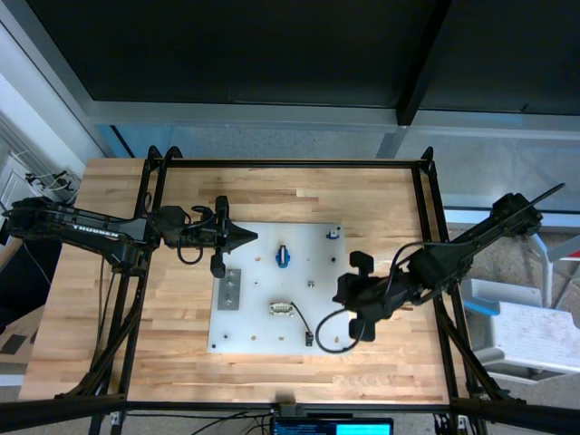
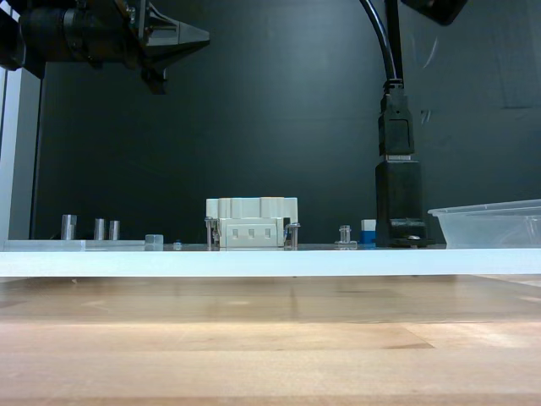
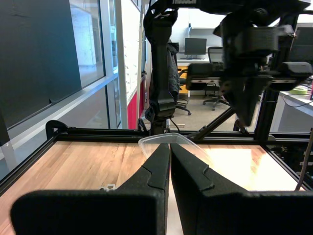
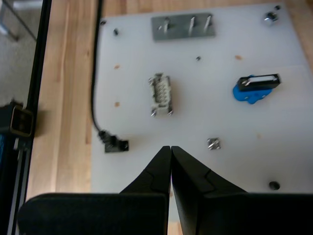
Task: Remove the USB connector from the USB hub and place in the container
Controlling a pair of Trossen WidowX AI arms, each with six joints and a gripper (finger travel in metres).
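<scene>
scene: two arms reach in over a white task board (image 1: 258, 335) on a wooden table (image 1: 181, 362).
usb connector: the usb connector (image 2: 397, 127) stands upright, plugged into the usb hub (image 2: 399, 207) at the board's near right corner, its black lead rising from the plug. from above, the lead (image 1: 304, 323) curves off the hub (image 1: 310, 342) toward the board's middle.
container: the container (image 2: 490, 224), a clear tub, sits just to the right of the hub in the low view. the left wrist camera shows its rim (image 3: 171, 142) beyond the fingertips.
left gripper: the left gripper (image 1: 252, 236) hangs high above the board's far left part, pointing right. its fingers (image 3: 151, 176) are pressed together, with nothing between them.
right gripper: the right gripper (image 4: 170, 149) hovers above the board's right side, looking down on it. its fingers (image 4: 193, 178) are closed on nothing, well apart from the hub (image 4: 113, 143).
also on the board: a beige multi-pin socket (image 1: 281, 310) near the middle front, a blue clip (image 1: 284, 256) behind it, and a grey block with three pegs (image 1: 233, 290) at the left.
</scene>
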